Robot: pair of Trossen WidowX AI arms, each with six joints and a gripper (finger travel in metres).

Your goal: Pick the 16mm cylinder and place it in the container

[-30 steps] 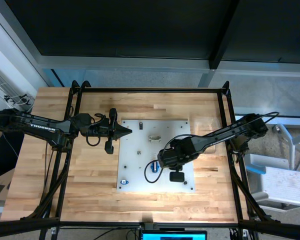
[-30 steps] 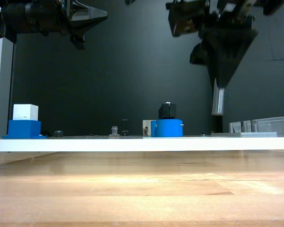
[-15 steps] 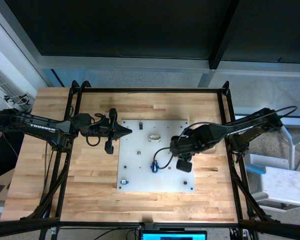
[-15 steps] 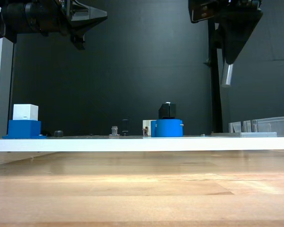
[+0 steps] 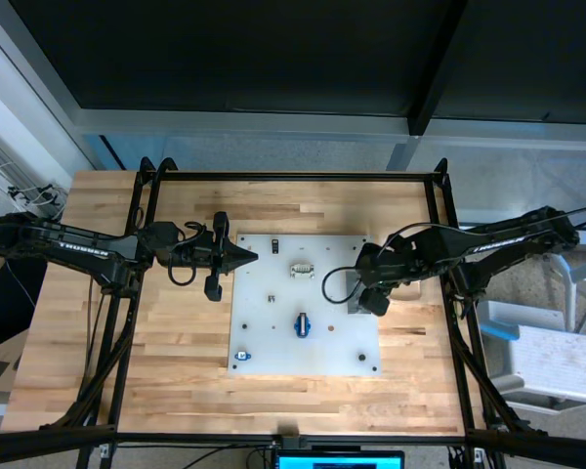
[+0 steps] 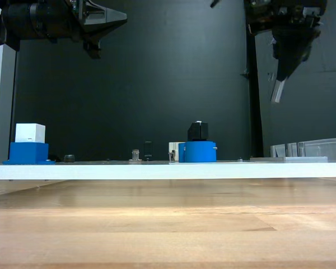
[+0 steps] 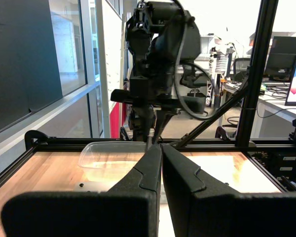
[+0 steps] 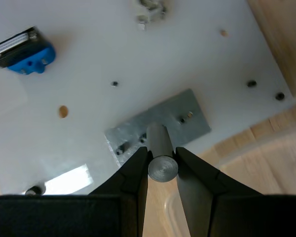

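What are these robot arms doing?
The right gripper is shut on the 16mm cylinder, holding it up in the air above the grey plate on the white board, beside the container. It is not in the container yet. The left gripper hangs shut by the board's left edge, holding nothing.

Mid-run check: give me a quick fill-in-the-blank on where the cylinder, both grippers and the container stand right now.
The right gripper carries the ___ in its jaws, well above the white board.
Under it in the right wrist view lies a ___ metal plate.
The container rests on the ___ tabletop beside the board, not on it.
The left gripper hangs near the board's left edge with jaws ___.
Missing: 16mm cylinder; grey; wooden; shut.
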